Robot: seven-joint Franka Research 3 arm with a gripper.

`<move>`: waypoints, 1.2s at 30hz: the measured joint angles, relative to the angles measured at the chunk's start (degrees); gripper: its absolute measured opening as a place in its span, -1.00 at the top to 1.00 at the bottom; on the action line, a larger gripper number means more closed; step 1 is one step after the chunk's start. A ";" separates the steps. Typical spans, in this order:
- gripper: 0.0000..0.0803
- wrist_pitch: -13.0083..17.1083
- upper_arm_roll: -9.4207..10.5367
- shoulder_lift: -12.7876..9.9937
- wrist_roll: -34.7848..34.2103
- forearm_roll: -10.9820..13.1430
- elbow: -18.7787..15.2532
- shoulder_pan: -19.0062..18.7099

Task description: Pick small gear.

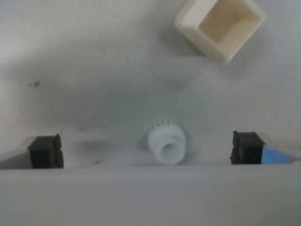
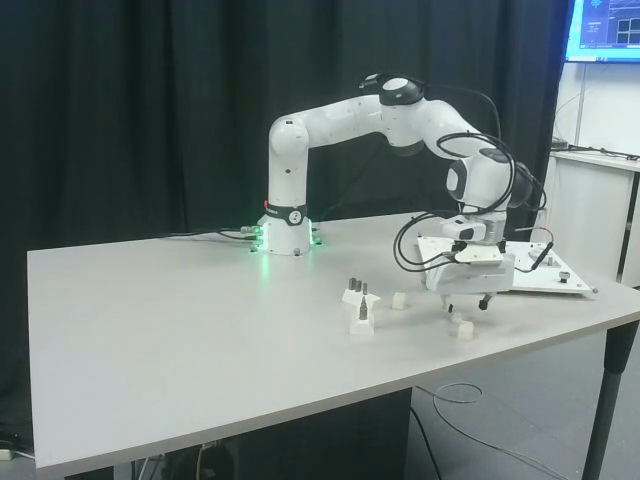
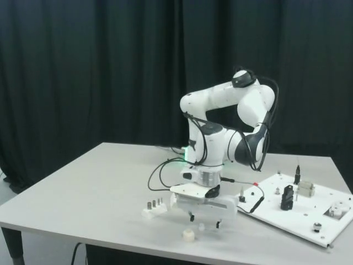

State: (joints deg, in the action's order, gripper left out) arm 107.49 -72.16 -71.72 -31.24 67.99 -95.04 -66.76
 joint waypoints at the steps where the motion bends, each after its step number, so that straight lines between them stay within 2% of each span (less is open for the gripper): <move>1: -0.99 0.02 0.00 0.00 -0.06 0.00 -0.21 -0.21; 7: -0.99 0.41 0.00 0.00 -0.31 0.53 -1.54 -1.11; 19: -0.99 1.58 0.01 0.01 -0.33 3.98 -4.47 -2.06; 36: -0.99 3.78 0.89 0.01 -0.32 6.06 -6.31 -2.39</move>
